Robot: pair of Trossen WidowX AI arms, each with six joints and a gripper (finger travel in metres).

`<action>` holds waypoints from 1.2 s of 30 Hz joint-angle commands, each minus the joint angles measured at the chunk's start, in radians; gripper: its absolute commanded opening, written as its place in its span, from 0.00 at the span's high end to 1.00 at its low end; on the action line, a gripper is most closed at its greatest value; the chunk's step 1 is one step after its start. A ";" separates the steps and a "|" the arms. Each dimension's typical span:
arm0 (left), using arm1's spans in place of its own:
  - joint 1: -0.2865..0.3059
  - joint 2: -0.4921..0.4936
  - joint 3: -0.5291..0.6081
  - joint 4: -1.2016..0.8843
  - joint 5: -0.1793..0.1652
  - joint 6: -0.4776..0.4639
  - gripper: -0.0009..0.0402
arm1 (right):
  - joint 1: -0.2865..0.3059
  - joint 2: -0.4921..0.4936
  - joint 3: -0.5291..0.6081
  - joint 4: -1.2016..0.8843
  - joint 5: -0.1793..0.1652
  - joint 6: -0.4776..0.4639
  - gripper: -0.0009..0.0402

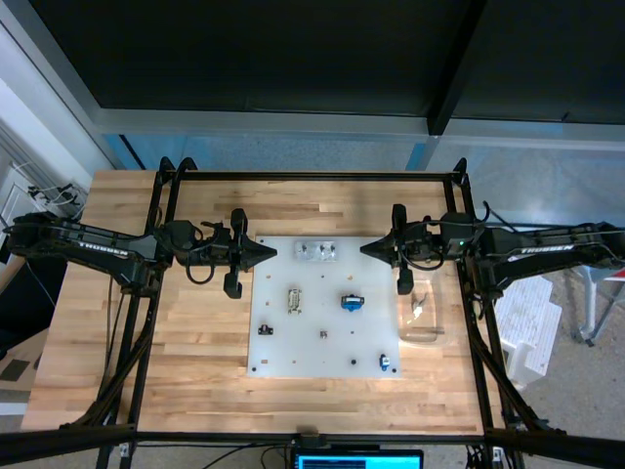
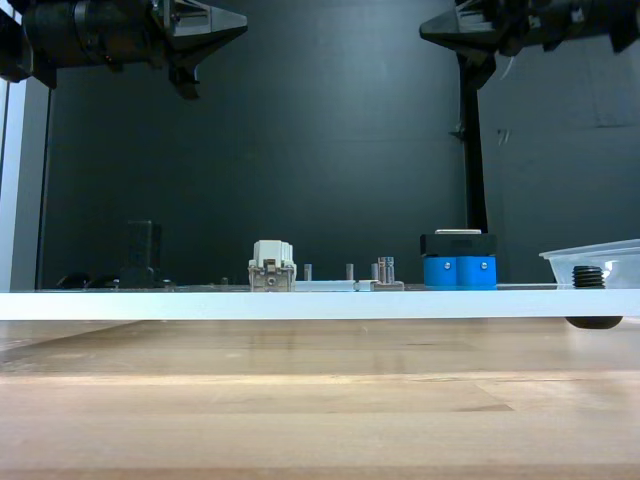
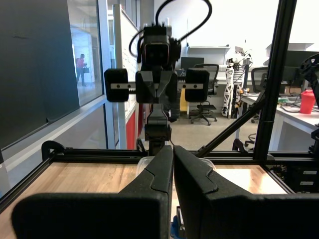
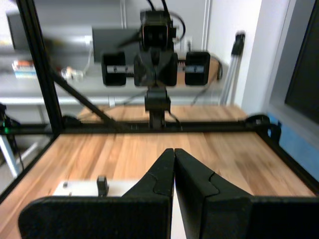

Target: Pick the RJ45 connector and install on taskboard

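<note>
The taskboard is a white square panel lying mid-table; the low view shows its near edge. A tiny whitish piece, apparently the RJ45 connector, lies in the clear tray just right of the board. My left gripper hovers high over the board's left back corner, fingers shut and empty, as the left wrist view shows. Facing it, my right gripper hangs above the board's right back corner, also shut and empty. Both sit well above the table in the low view.
On the board stand a beige socket, a blue fixture, a silver block and a small blue part. The tray also holds a black part. A black frame rims the table.
</note>
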 commanded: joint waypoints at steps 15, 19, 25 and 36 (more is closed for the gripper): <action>0.000 0.000 0.000 0.001 0.000 0.000 0.98 | 0.001 -0.003 0.357 -0.781 -0.002 0.006 0.98; 0.000 0.000 0.000 0.000 0.000 0.000 0.98 | 0.001 -0.003 0.405 -0.925 -0.001 0.006 0.98; 0.000 0.000 0.000 0.001 0.000 0.000 0.98 | 0.001 -0.003 0.446 -1.102 -0.002 0.008 0.98; 0.000 0.000 0.000 0.000 0.000 0.000 0.98 | 0.005 -0.003 0.462 -1.297 -0.004 0.008 0.98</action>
